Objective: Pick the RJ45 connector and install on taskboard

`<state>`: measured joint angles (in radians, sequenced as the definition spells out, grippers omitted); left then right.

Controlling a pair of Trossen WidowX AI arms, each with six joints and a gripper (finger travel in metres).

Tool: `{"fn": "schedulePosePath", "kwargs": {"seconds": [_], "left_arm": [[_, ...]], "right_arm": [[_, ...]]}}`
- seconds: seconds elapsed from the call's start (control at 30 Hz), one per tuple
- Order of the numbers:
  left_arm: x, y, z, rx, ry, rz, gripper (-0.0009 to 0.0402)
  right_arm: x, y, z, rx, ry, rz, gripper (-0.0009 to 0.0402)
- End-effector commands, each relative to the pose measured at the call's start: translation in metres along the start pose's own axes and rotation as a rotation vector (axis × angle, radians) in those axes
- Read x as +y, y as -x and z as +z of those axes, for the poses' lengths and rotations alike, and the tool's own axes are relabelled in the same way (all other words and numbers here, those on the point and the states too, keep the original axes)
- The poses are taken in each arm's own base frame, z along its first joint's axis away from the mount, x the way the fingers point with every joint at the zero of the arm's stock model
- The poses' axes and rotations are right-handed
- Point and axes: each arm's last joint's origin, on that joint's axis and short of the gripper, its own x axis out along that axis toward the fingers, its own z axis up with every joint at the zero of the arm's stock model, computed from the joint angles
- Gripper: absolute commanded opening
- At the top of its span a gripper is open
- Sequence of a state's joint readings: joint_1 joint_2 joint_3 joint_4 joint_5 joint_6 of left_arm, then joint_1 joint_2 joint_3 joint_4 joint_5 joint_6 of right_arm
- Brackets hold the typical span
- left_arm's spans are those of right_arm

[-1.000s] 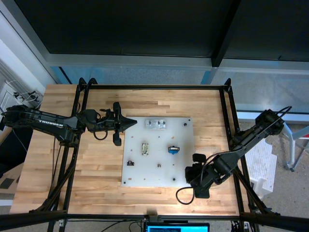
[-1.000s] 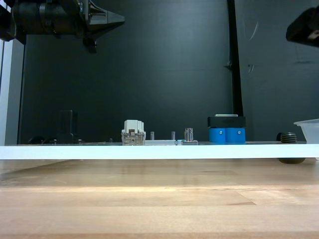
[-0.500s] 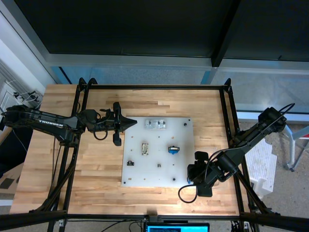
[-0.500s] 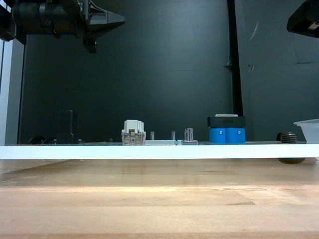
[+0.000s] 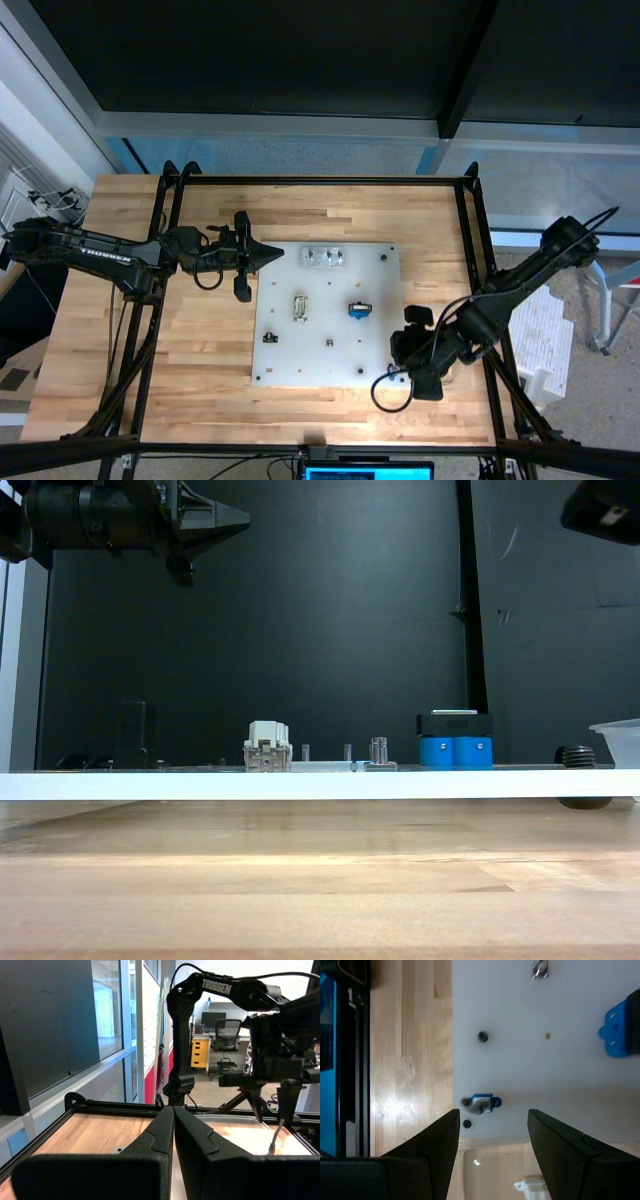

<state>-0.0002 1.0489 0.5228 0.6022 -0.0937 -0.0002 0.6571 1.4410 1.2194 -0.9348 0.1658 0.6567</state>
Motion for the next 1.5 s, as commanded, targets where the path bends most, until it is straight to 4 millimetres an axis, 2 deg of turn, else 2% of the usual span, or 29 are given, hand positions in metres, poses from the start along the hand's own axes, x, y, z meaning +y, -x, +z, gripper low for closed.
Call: {"fn": "schedulePosePath", "kwargs": {"seconds": [0.03, 0.33, 0.63, 1.17, 1.3, 1.5], "left_arm": [[0.000, 0.000, 0.000, 0.000, 0.000, 0.000, 0.0000], [0.000, 0.000, 0.000, 0.000, 0.000, 0.000, 0.0000], [0.000, 0.000, 0.000, 0.000, 0.000, 0.000, 0.0000], [0.000, 0.000, 0.000, 0.000, 0.000, 0.000, 0.0000], [0.000, 0.000, 0.000, 0.000, 0.000, 0.000, 0.0000], [0.000, 0.000, 0.000, 0.000, 0.000, 0.000, 0.0000]], "right_arm": [[-0.011, 0.010, 0.005, -0.038, 0.028, 0.006, 0.0188], [-0.055, 0.031, 0.023, -0.148, -0.005, -0.066, 0.0188], [-0.093, 0.041, 0.035, -0.216, -0.021, -0.143, 0.0188], [-0.141, 0.059, 0.056, -0.410, 0.010, -0.215, 0.0187], [-0.147, 0.065, 0.059, -0.469, 0.019, -0.223, 0.0169], [-0.156, 0.068, 0.055, -0.554, 0.027, -0.172, 0.0115]]}}
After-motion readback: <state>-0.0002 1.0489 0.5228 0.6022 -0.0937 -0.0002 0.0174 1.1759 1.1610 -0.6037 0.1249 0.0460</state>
